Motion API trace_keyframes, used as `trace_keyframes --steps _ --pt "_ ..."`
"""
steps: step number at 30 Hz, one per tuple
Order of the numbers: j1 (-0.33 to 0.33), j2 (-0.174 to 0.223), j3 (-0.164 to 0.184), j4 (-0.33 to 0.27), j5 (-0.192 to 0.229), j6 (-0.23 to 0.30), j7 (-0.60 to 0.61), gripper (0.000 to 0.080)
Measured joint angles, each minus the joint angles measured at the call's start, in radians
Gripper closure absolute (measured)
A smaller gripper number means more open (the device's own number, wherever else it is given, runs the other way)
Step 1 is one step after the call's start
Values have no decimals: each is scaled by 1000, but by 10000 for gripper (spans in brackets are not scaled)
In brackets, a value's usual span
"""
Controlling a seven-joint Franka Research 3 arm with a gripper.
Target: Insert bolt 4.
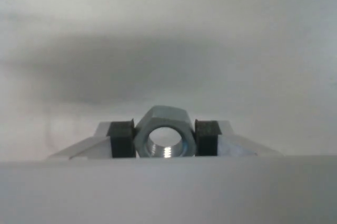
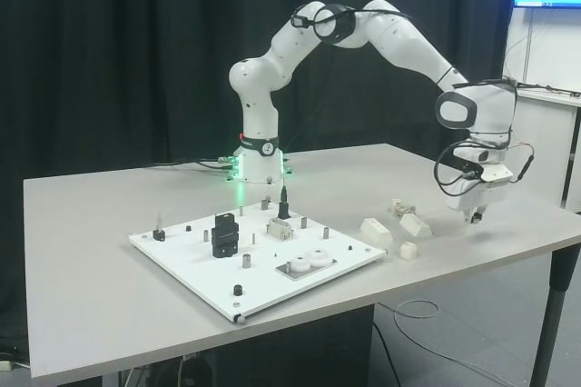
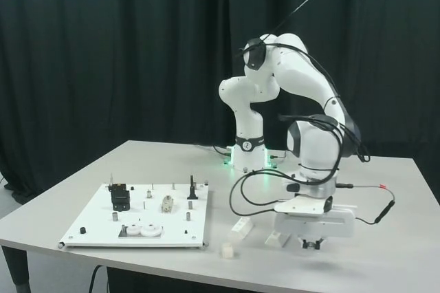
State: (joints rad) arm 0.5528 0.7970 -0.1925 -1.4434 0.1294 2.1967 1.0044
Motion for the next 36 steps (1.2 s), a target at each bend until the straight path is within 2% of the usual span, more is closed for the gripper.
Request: trace_keyframes --steps 6,10,24,28,36 --pt "-18 1 -37 20 0 -1 -16 561" --pt "-46 4 -49 40 0 -1 -24 561" --pt "-198 36 -49 131 5 -2 -87 561" --pt "-239 39 -49 146 22 -5 -115 561" --pt "-323 39 -49 170 23 -12 -169 561"
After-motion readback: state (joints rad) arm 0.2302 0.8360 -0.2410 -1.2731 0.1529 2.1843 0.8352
